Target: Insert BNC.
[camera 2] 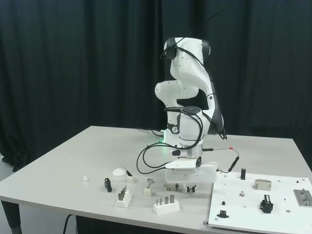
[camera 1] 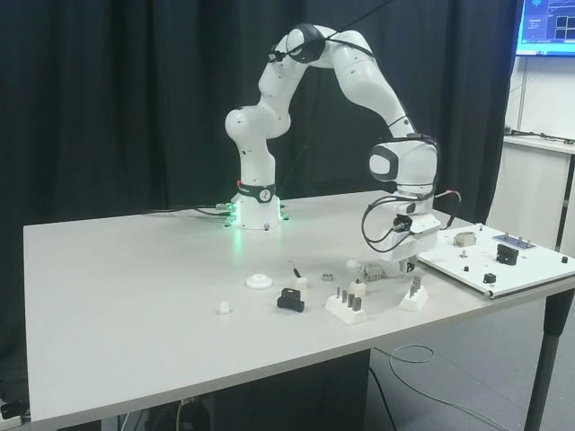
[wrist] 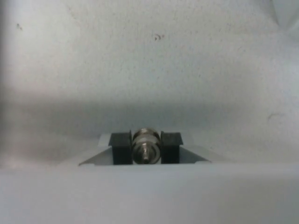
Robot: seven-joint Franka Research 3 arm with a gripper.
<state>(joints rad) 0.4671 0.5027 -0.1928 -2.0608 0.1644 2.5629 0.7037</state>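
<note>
The BNC connector [wrist: 145,147] looks like bright bare metal, ribbed around its barrel and shiny enough to catch the light. The two black fingers [wrist: 120,148] clamping it appear matt, like rubber or dull plastic. The counter [camera 1: 135,278] has a smooth, flat grey finish with a faint speckle in the wrist view. The arm [camera 1: 359,76] wears glossy white plastic shells with soft highlights. The white board [camera 2: 253,204] seems a smooth, matt panel. Small white holders [camera 2: 166,206] look like matt printed plastic carrying dull metal pegs. Behind, the black curtain [camera 2: 73,63] is heavy folded cloth.
</note>
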